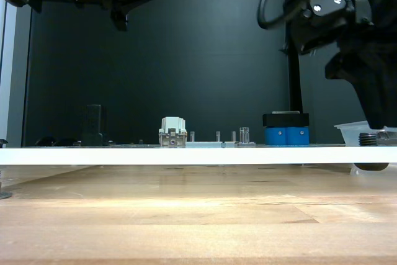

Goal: Pick the RJ45 connector and install on the taskboard

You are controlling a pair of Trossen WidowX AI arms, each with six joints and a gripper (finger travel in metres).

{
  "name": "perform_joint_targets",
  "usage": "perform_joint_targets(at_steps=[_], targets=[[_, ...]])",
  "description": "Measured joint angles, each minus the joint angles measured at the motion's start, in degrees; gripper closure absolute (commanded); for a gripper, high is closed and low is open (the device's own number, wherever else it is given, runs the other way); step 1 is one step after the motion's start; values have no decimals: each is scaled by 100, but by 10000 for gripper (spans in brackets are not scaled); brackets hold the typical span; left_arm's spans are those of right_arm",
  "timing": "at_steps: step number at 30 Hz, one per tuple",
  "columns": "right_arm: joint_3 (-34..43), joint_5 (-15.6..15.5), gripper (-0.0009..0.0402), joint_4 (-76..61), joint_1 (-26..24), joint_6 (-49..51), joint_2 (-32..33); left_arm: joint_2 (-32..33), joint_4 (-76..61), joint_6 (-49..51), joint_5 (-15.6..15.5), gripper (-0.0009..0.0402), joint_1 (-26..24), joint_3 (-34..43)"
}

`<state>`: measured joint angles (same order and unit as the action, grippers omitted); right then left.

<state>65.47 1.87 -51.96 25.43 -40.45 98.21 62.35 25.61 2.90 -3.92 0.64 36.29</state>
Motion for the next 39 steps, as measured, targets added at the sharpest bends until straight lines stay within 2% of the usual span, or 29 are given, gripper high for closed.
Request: perform_joint_targets(at_steps=[14,29,33,39], targets=[[-573,-87,256,592,33,-76,-37,-2,-4,2,0,393,0,2],[-616,-234,257,525,136,-105,-22,-2,-4,2,2,393,0,2],[-616,-251,284,490,173,-127,-17,-2,-2,0,0,393,0,2],[-623,-295,364,424,175,-127,-15,0,-2,2,2,393,0,2]])
